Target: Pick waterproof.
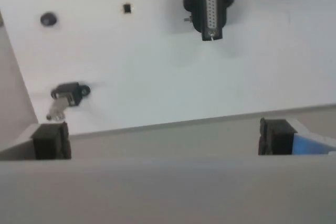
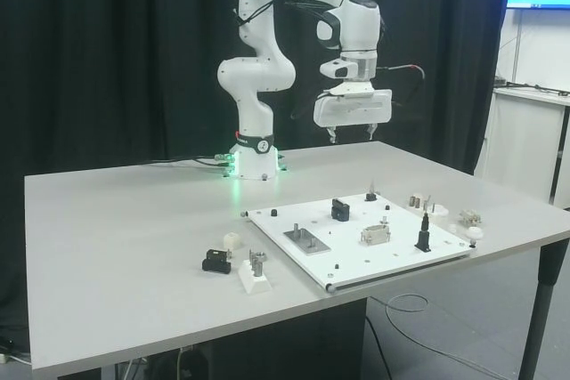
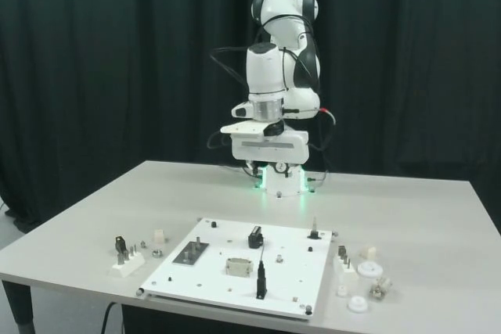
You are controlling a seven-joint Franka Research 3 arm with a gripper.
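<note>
Plainly, the chief risk is closing on the wrong part. The white board (image 2: 313, 262) carries several small black pieces, and nothing marks one as waterproof. My best guess is the tall black plug (image 2: 424, 230), standing upright at about three o'clock on the board in the first room view, close to the near edge. The wrist view does not show it. That view shows instead a black multi-pin connector (image 1: 210, 4) and a smaller black-and-grey connector (image 1: 68, 95) lying on the board, so steering by that view alone would probably lead to one of these.

The fingers (image 1: 50, 140) stand wide apart and hold nothing. They hang high above the grey tabletop (image 2: 125, 220), out past the board's twelve o'clock edge, so a long approach is still to come.

Other hazards, as I judge them:
- The plug is slender and tall, so a finger coming in low from the side could knock it over.
- A grip near its thin top could slip or tilt it.
- If it sits in a socket, a pull that is not straight up could jam it or drag the board.
- The grey block (image 2: 375, 235) stands near at its nine o'clock, and fingers spread this wide could strike it on the way down.
</note>
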